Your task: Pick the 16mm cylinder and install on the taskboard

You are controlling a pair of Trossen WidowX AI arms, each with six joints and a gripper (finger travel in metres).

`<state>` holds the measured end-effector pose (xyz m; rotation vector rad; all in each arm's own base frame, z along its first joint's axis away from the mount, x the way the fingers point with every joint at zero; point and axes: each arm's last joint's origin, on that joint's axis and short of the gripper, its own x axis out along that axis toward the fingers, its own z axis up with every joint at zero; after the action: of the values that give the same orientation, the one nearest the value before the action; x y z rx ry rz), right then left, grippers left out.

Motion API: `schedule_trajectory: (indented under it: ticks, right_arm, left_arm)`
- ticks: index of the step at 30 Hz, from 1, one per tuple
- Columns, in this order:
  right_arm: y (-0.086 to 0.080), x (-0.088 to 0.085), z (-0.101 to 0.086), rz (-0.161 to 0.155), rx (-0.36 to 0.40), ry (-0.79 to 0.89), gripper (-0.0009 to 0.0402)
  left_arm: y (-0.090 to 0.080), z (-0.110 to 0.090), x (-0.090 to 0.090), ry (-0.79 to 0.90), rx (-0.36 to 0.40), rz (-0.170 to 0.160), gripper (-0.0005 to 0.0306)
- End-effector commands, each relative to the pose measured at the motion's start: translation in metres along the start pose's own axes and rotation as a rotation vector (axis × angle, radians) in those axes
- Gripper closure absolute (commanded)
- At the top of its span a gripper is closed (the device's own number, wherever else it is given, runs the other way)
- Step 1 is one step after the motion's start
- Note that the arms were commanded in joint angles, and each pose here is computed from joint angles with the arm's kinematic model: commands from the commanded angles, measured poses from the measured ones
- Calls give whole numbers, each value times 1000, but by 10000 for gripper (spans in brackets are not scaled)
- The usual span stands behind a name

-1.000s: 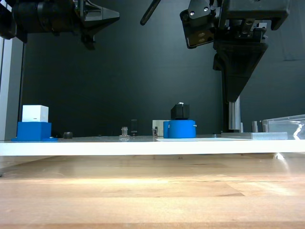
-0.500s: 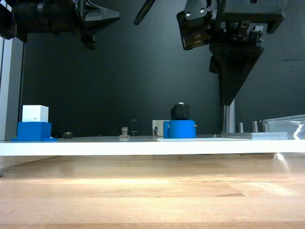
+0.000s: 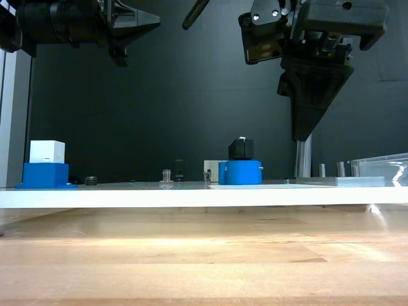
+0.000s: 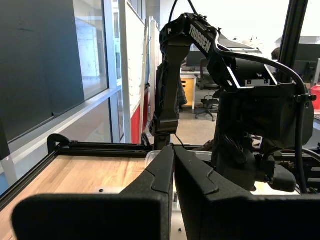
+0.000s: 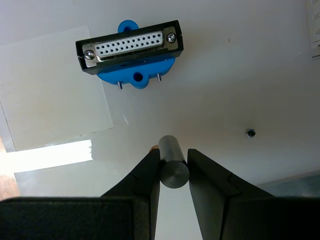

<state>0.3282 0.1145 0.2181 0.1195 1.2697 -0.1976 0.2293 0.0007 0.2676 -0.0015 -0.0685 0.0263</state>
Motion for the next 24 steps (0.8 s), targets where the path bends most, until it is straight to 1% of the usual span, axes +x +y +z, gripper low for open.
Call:
schedule_trajectory:
  ticks: [1, 7, 24]
  right_arm:
    - [0, 0, -2, 1, -9, -3, 389]
    - [0, 2, -5, 15, -8, -19, 389]
    - [2, 3, -13, 21, -36, -19, 389]
  left_arm:
    - [0, 0, 0, 0, 0, 0, 300]
    - [0, 0, 0, 0, 0, 0, 300]
    - [0, 0, 0, 0, 0, 0, 300]
